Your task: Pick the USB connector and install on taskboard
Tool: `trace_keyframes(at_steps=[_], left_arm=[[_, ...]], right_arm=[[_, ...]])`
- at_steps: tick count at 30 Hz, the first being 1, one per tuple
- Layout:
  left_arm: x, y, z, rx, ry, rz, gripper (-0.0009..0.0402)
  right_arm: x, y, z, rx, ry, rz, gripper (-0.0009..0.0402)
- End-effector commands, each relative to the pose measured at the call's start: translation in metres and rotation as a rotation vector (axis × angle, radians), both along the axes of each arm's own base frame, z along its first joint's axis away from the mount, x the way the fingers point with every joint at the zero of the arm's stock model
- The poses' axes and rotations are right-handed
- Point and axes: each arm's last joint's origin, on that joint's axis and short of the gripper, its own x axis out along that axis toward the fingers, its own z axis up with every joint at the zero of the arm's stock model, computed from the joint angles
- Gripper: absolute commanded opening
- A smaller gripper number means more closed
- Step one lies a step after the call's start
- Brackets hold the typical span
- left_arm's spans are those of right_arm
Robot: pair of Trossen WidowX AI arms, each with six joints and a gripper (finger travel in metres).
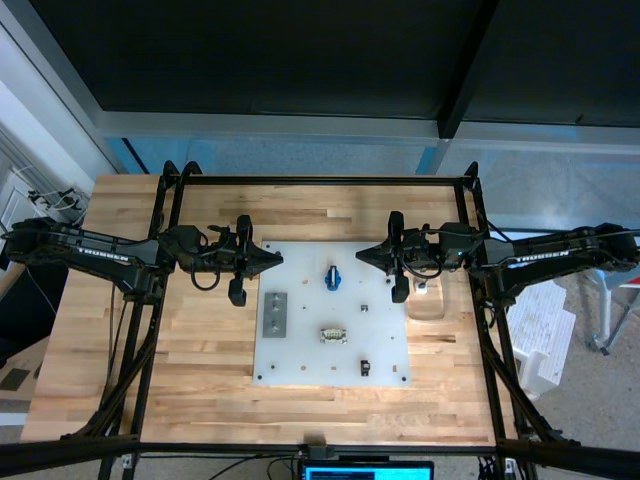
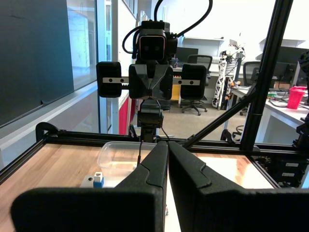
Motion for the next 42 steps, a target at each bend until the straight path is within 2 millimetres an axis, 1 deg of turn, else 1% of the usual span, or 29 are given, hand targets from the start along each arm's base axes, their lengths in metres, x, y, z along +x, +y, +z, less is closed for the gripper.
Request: trace_keyframes(at_steps=[1,13,15,19,22,26,42], left_arm=[[0.0,0.0,0.0,0.0,0.0,0.001,0.0],[0.0,0.0,0.0,0.0,0.0,0.0,0.0],[0.0,0.0,0.0,0.0,0.0,0.001,0.0],[0.0,0.0,0.0,0.0,0.0,0.001,0.0],[0.0,0.0,0.0,0.0,0.0,0.001,0.0],[0.0,0.0,0.0,0.0,0.0,0.0,0.0],[0.0,0.0,0.0,0.0,0.0,0.0,0.0]], right_arm=[[0.0,0.0,0.0,0.0,-0.001,0.0,0.0],[0.0,0.0,0.0,0.01,0.002,0.001,0.0],[0.0,0.0,0.002,0.016,0.026,0.0,0.0],[-0.006,0.0,0.011,-0.017,0.187,0.0,0.0],[-0.014,0.0,0.021,-0.031,0.303,0.003,0.0],[-0.026,0.0,0.028,-0.035,0.438,0.007,0.0],[-0.081,-0.001,0.028,-0.076,0.885,-0.005,0.0]])
